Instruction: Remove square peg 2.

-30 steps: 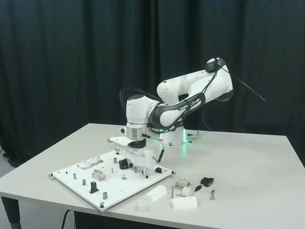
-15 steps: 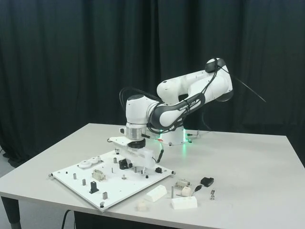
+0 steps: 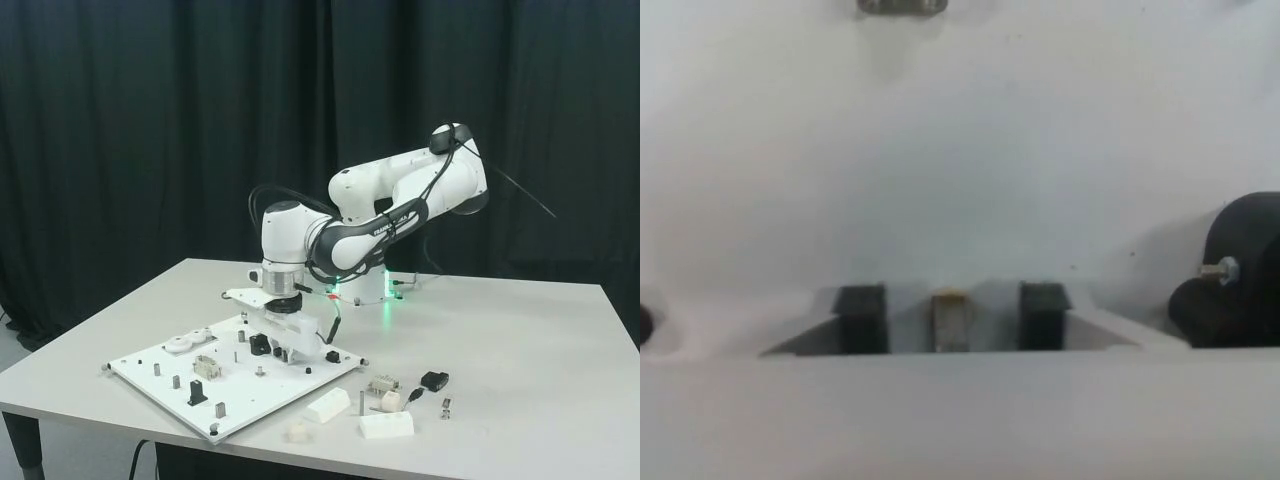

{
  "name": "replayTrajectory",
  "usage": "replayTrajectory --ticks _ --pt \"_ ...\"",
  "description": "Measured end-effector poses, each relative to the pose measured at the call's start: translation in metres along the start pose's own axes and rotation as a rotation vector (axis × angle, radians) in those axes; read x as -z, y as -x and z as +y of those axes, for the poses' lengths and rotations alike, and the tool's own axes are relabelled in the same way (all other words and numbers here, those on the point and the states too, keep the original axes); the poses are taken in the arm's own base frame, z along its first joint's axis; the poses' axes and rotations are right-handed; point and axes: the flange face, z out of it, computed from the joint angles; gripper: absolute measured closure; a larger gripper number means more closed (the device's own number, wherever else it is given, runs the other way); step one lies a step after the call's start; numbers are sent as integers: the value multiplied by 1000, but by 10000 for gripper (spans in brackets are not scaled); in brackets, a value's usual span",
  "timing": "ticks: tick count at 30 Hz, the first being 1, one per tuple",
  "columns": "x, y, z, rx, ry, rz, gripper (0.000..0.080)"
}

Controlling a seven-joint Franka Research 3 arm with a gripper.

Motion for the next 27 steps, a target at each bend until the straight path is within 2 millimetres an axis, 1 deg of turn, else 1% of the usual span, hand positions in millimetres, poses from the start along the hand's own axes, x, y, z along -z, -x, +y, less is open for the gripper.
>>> replayTrajectory --ticks 1,2,9,10,11,12,27 --pt "0 0 0 4 1 0 328" --pt "-1 -1 1 9 2 0 509" --pt "-1 0 -1 46 5 -5 509" --pt "-1 0 -1 48 5 -5 666" --pt "-1 0 -1 52 5 -6 666" --pt "-1 0 -1 59 5 -6 735" --pt "-1 0 -1 83 5 -6 733"
